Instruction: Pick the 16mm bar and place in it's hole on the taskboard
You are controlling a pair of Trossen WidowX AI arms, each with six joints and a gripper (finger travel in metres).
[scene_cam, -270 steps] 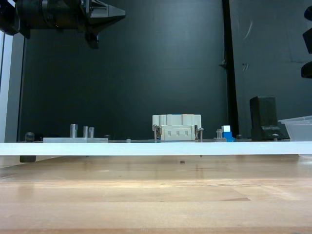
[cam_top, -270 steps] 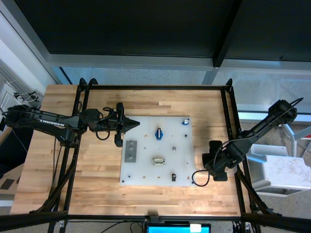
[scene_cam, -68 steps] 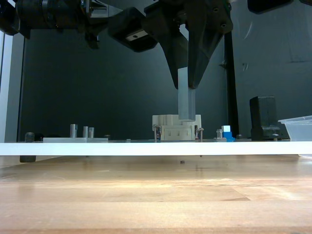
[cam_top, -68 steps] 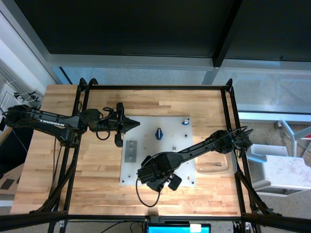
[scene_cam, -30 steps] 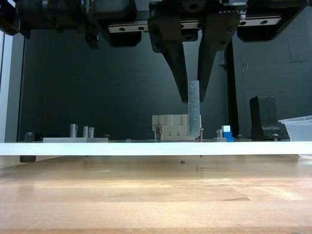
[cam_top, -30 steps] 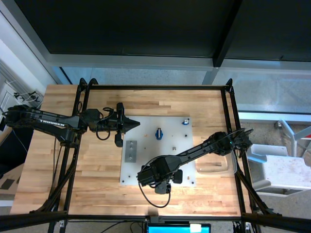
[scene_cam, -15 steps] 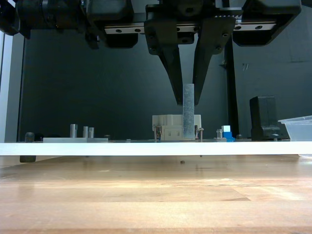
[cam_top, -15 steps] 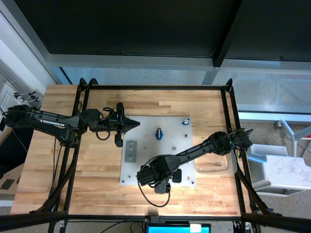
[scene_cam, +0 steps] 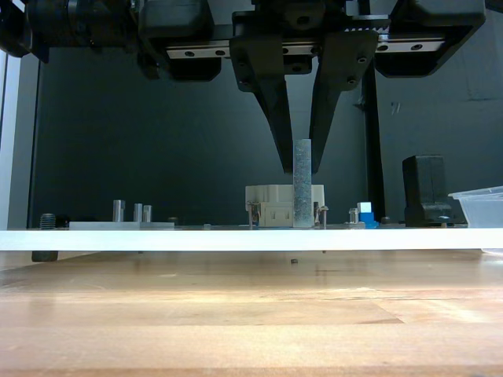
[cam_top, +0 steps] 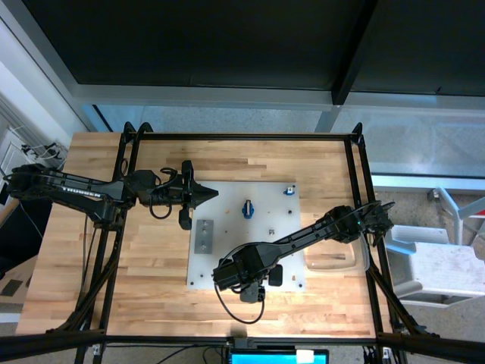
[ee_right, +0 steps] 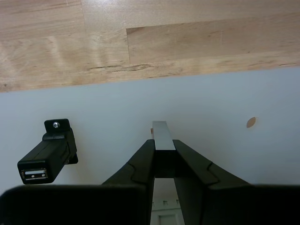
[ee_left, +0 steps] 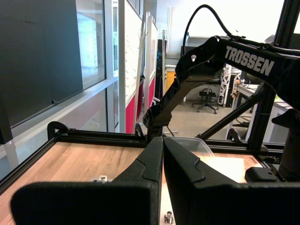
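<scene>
The 16mm bar (scene_cam: 302,184) is a grey metal rod standing upright, its top between the fingers of my right gripper (scene_cam: 299,169), which is shut on it. Its lower end is down at the surface of the white taskboard (cam_top: 227,220), near the front edge. How far it sits in its hole I cannot tell. In the right wrist view the bar (ee_right: 162,135) shows end-on between the fingers, over the white board. My right gripper (cam_top: 244,282) points straight down. My left gripper (cam_top: 211,192) hovers high above the board's far left corner, its fingers (ee_left: 152,157) shut and empty.
A grey block with pegs (cam_top: 204,235) lies on the board's left. A beige connector (scene_cam: 271,206) stands just behind the bar. A black USB socket (ee_right: 44,157) sits beside it. A clear bin (cam_top: 333,262) rests right of the board. A blue part (cam_top: 248,208) is mid-board.
Over the last second the bar went from slightly tilted to upright, shifted a little left in the low view and came down a bit, still in the right gripper. The left arm has not moved.
</scene>
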